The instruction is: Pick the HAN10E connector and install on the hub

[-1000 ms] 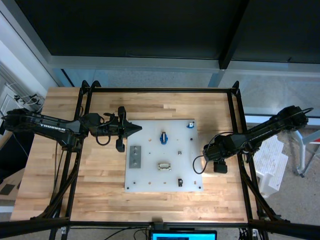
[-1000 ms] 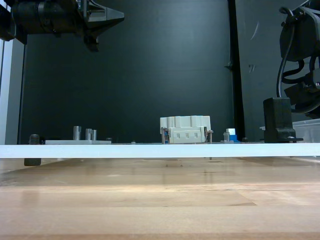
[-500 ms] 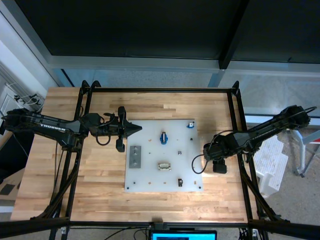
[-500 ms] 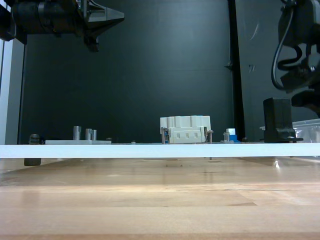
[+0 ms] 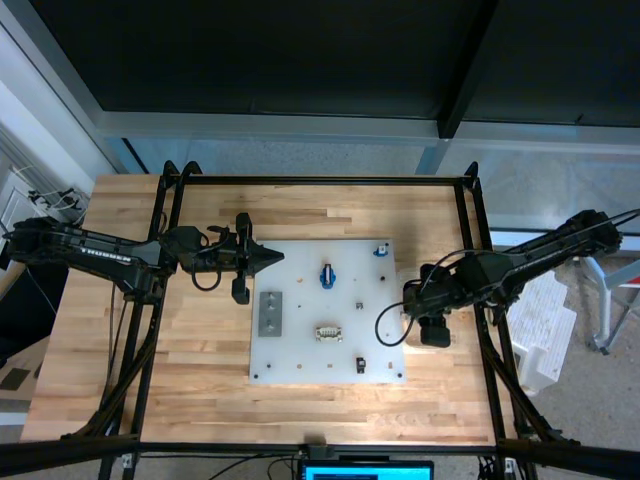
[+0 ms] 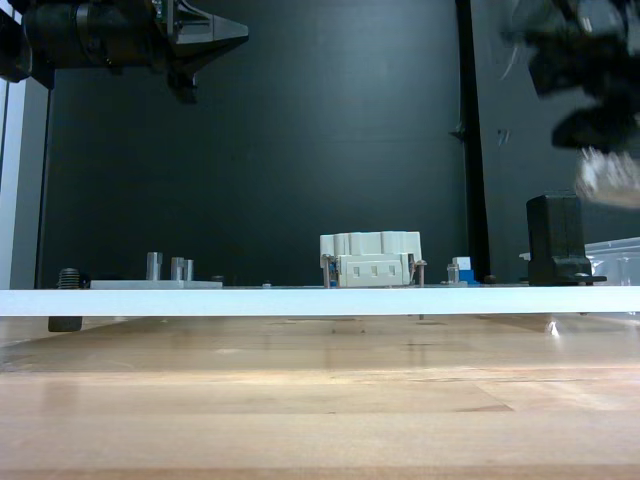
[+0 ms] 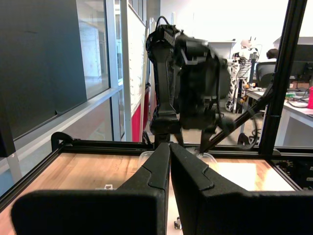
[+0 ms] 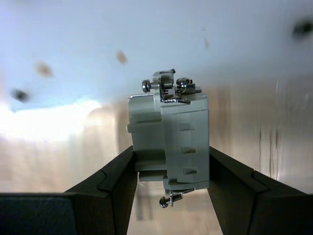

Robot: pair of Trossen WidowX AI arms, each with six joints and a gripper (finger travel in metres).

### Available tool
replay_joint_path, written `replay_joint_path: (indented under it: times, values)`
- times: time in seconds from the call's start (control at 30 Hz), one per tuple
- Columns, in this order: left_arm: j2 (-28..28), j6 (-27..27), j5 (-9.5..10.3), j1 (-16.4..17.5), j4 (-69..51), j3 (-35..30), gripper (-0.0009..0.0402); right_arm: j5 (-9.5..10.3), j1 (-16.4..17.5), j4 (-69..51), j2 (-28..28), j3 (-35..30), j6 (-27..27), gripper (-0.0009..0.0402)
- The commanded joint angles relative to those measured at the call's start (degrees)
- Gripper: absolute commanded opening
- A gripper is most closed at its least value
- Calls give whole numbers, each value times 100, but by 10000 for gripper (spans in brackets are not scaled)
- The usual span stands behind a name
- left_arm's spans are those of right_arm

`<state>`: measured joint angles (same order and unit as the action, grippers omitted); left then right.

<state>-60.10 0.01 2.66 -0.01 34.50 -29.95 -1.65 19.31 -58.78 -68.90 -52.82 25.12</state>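
We show the right gripper (image 8: 169, 152), fingers clamped on the HAN10E connector (image 8: 168, 125), now lifted higher than a second ago near the worktop's right edge. The pick looks complete. The hub (image 5: 328, 333) waits mid-worktop, and the left gripper (image 5: 268, 257) hangs clenched toward the far-left corner.

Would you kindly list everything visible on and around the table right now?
task board: one, white, table centre
hub: one, beige, mid-board
metal block: one, grey, left of hub
knob: one, blue, beyond hub
small part: one, black, board's near edge
HAN10E connector: one, pale grey-beige, in right gripper
table: one, wooden, under everything
left gripper: one, black, shut, above board's far-left corner
right gripper: one, black, shut on HAN10E connector, beside board's right edge
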Motion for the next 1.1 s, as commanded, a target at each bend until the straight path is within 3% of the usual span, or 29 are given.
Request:
replay_joint_path:
  times: [0.03, 0.3, 0.47, 0.67, 0.87, 1.1]
  values:
    - [-2, 0, -2, 0, 2, 0, 0, -35, -94, -120, -149, -581, -284, 112]
    - [0, -11, -13, -2, 37, -24, 0, -31, -739, -170, -697, -1834, -699, 123]
    - [-11, 2, -129, -2, 0, -66, 0, -24, -1099, -262, -1117, -2417, -1080, 140]
    - [-444, 9, -278, -9, -7, -264, 8, -26, -1397, -485, -1744, -3250, -1746, 150]
    - [-1154, 11, -282, -11, -330, -730, 74, -11, -1569, -516, -2201, -3980, -2229, 149]
    - [-1620, 219, -286, -42, -354, -1091, 179, -15, -1672, -669, -2629, -4621, -2267, 149]
